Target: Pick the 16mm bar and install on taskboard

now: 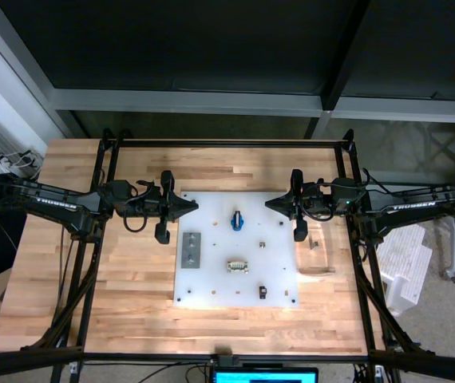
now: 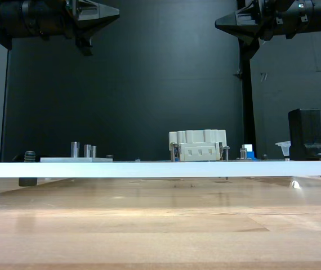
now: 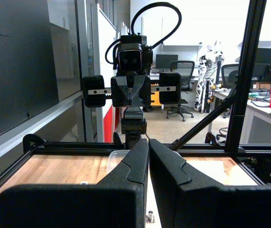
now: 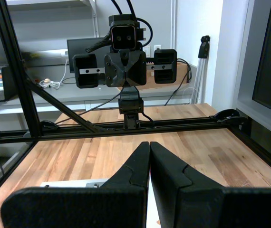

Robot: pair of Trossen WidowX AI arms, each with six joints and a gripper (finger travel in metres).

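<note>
The white taskboard [image 1: 211,279] lies in the middle of the wooden table. A grey metal plate [image 1: 190,250] on its left side carries short upright pegs [image 2: 75,149]. I cannot tell which piece is the 16mm bar. It is in neither gripper. My left gripper [image 1: 196,204] hangs high over the board's far left corner, shut and empty, fingers together [image 3: 140,156]. My right gripper [image 1: 267,205] hangs high over the far right corner, facing the left one. It too is shut and empty [image 4: 150,148].
On the board are a blue part [image 1: 238,219], a beige connector [image 1: 238,266] and a black block [image 1: 263,291]. A clear tray [image 1: 317,259] with a small item lies on the table right of the board. Black frame rails run along both sides.
</note>
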